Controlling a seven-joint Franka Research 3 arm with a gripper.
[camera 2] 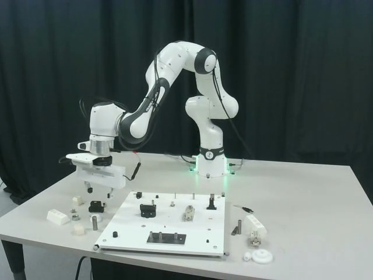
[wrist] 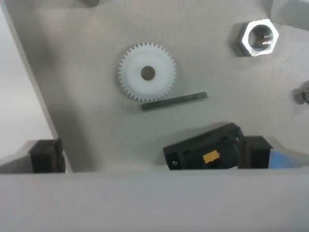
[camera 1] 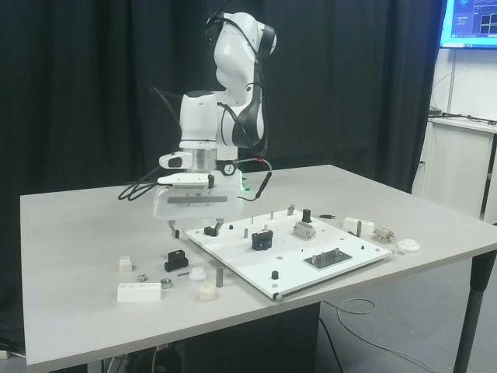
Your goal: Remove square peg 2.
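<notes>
Above the table's loose parts, at nine o'clock from the board point(camera 2: 169, 236), the gripper point(camera 2: 97, 188) hangs empty, fingers apart; I'd centre over the peg before descending.

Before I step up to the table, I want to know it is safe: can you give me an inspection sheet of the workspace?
Surface: grey table with a white board on it.
Job's things: small pegs stand on the board; which one is square peg 2 cannot be told.
Clutter: gear, nut, bar and black connector lie loose beside the board; white blocks nearby.
Jaws: open, empty, above the loose parts.
Cables: wrist cable loops beside the arm; second cable hangs under the table.
Surroundings: black curtain, screen, white cabinet.
</notes>
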